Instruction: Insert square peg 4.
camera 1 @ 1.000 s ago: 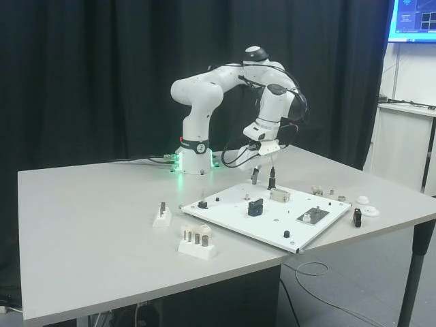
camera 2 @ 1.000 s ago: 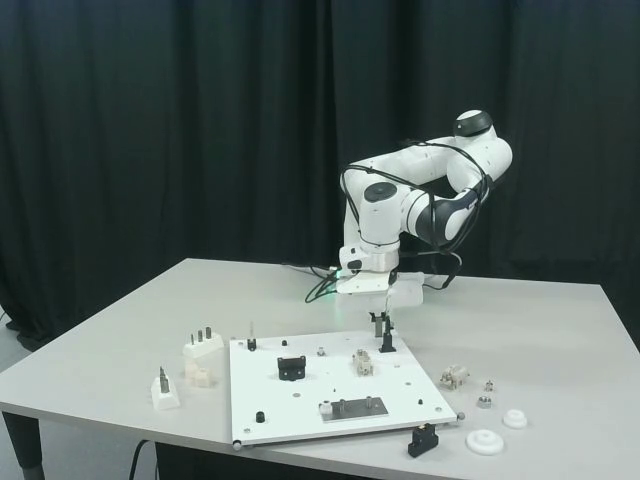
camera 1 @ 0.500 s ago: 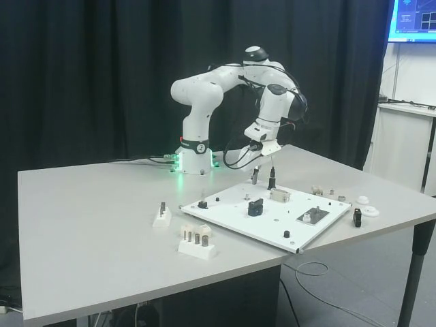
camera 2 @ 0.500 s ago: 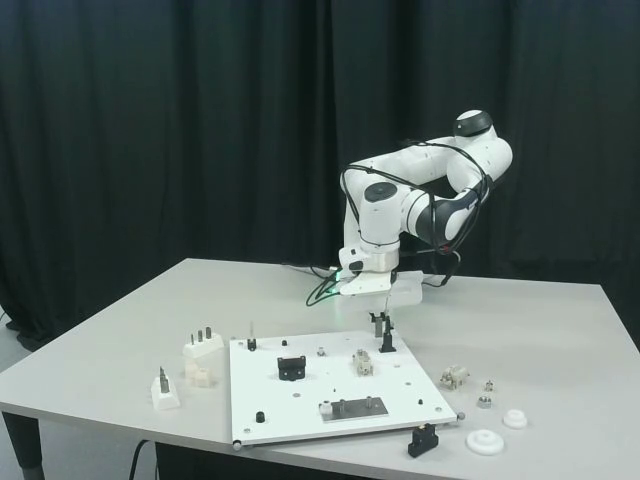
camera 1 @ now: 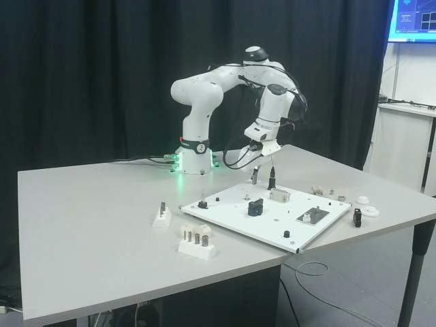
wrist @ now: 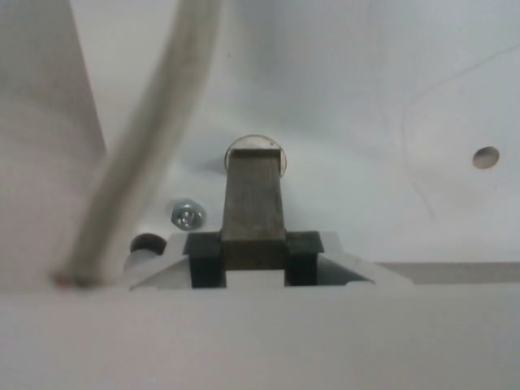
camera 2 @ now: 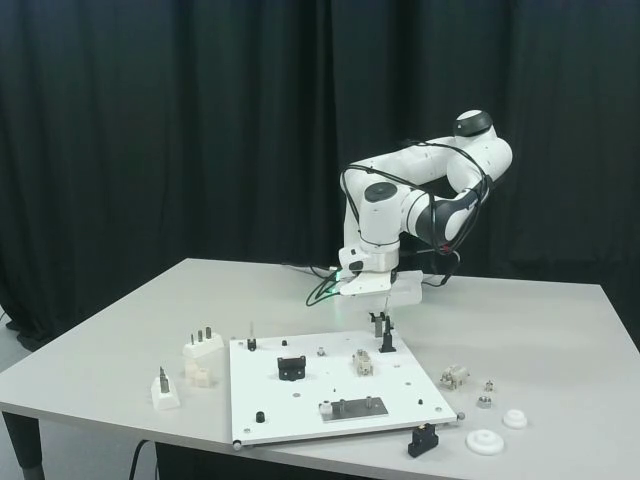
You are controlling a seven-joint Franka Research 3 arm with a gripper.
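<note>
A dark square peg (wrist: 254, 203) stands upright, its lower end at a round hole in the white board (wrist: 366, 97). Its upper end sits between the black fingers (wrist: 203, 256) of my gripper (wrist: 254, 258), which touch it on both sides, so the gripper is shut on the peg. In the room views the gripper (camera 1: 255, 167) (camera 2: 377, 315) hangs over the board's far edge (camera 1: 272, 218) (camera 2: 300, 400), with the peg (camera 1: 254, 177) (camera 2: 375, 325) under it. How deep the peg sits in the hole is hidden.
A thin white rod (wrist: 138, 162) and a small nut (wrist: 188, 216) lie close beside the peg. A black upright part (camera 1: 271, 180) stands next to it. White peg holders (camera 1: 197, 240) (camera 1: 161, 214) sit off the board, and loose parts (camera 1: 368, 208) lie on the far side.
The hand has shifted slightly upward and toward the arm's base. The peg looks to be in the same spot on the board.
</note>
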